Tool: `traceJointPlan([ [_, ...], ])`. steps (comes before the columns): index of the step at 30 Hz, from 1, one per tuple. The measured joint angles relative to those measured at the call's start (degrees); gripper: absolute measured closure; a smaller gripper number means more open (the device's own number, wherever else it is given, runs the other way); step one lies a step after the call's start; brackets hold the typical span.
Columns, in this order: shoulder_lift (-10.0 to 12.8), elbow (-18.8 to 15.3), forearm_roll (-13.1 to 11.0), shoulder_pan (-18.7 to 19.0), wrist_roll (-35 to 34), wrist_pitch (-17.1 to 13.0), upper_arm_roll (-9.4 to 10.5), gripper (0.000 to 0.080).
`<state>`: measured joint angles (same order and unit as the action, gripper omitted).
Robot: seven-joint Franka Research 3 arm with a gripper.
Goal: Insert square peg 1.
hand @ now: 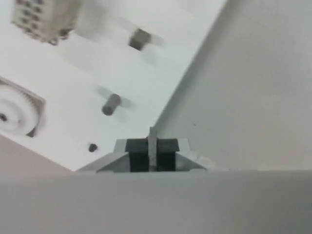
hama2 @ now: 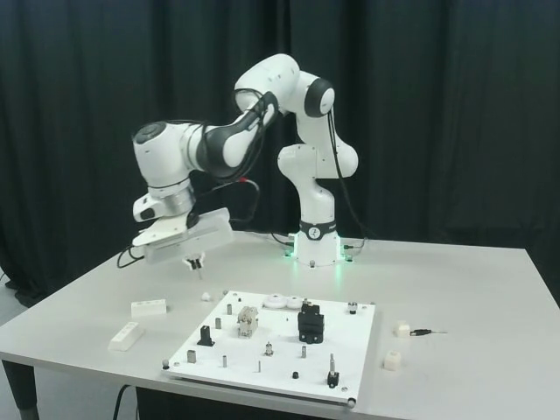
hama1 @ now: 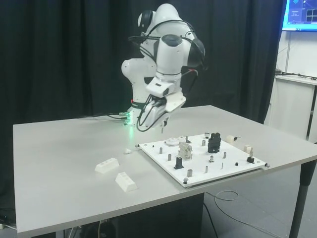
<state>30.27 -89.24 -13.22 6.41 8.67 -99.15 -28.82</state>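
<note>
My gripper (hand: 152,152) is shut on a thin grey square peg (hand: 152,139) that stands between its black pads (hand: 136,155). The room views show the gripper (hama1: 161,124) (hama2: 194,261) hanging well above the table, just off the far left corner of the white board (hama1: 225,171) (hama2: 280,372). In the wrist view the board (hand: 73,68) lies beneath, and its edge runs right beside the peg tip. A short square post (hand: 140,39), a round post (hand: 111,104) and a small black dot (hand: 92,147) sit on the board there.
The board also carries a white gear (hand: 12,114) (hama1: 172,142), a pin connector (hand: 44,19), a black block (hama1: 214,143) (hama2: 310,325) and several small posts. Two white blocks (hama1: 107,165) (hama1: 126,181) lie left of it on the grey table (hama1: 59,148). Small white pieces (hama2: 402,329) (hama2: 391,360) lie to its right.
</note>
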Motion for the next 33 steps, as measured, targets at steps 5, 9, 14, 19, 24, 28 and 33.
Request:
traceJointPlan([
  [5, -2.8, -3.5, 0.8, 2.5, 0.0, -2.4, 0.20, 0.0772],
  [9, -4.8, -6.3, 0.9, 4.3, -0.9, -4.9, 0.28, 0.0772],
  [14, -7.4, -10.2, 1.0, 6.6, -3.5, -9.1, 0.34, 0.0772],
  [19, -9.9, -13.9, 2.7, 9.1, -3.5, -13.3, 0.37, 0.0772],
  [24, -12.3, -17.2, 4.9, 11.7, -3.5, -16.7, 0.48, 0.0772],
  [28, -14.0, -19.5, 6.8, 13.5, -3.5, -18.9, 0.54, 0.0772],
  [33, -15.8, -22.0, 9.4, 15.6, -3.3, -20.9, 0.78, 0.0772],
])
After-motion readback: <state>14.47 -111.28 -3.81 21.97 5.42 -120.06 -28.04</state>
